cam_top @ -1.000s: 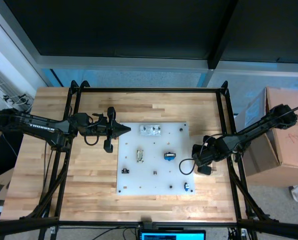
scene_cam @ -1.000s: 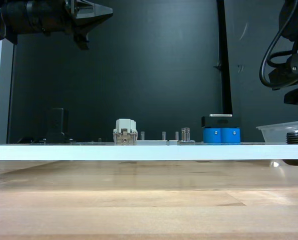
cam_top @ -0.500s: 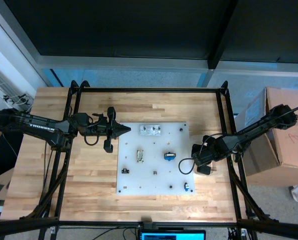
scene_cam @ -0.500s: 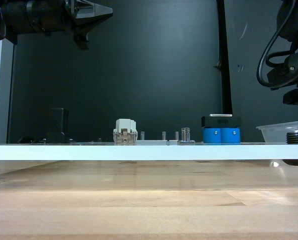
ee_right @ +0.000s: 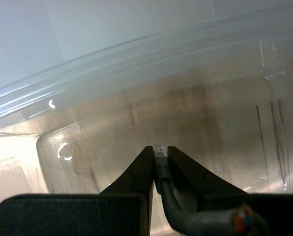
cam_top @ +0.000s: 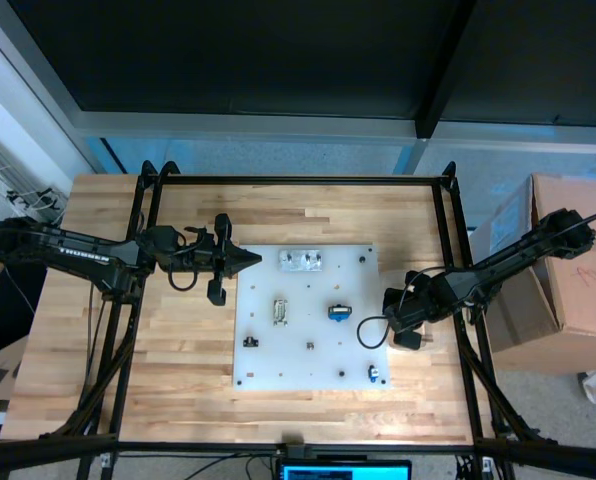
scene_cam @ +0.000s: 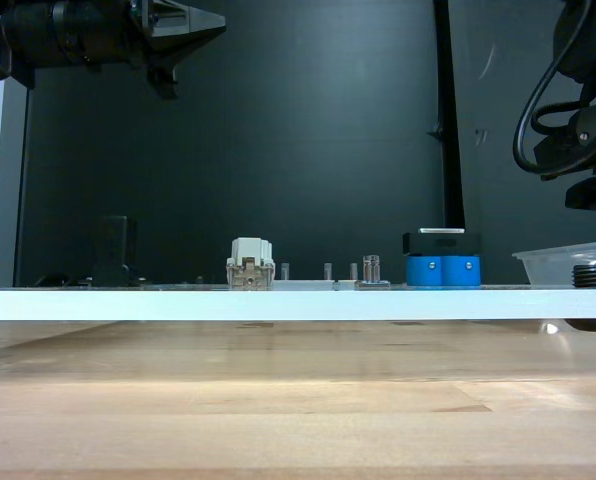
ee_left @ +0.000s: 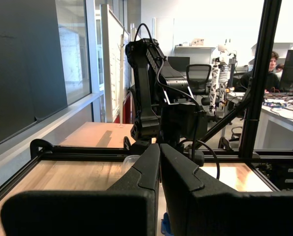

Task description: Remove the RJ45 connector from the taskboard and place in the container

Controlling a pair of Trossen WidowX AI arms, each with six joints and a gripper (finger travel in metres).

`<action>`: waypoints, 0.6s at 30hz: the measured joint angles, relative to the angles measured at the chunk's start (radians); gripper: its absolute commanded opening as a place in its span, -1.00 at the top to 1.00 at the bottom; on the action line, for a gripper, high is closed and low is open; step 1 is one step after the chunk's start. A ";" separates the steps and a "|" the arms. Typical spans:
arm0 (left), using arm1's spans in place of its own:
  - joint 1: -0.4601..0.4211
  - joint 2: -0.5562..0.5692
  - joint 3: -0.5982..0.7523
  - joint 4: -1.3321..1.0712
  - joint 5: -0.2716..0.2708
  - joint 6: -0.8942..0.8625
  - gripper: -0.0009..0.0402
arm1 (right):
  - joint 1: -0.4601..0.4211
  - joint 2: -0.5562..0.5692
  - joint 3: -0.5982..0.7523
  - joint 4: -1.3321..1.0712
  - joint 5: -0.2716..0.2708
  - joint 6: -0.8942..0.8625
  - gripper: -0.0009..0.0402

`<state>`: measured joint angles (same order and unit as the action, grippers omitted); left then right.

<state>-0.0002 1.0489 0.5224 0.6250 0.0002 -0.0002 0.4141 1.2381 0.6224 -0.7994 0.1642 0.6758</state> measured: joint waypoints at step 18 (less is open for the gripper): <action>0.000 0.000 0.000 0.000 0.000 0.000 0.96 | 0.000 0.000 -0.015 0.007 0.000 0.000 0.96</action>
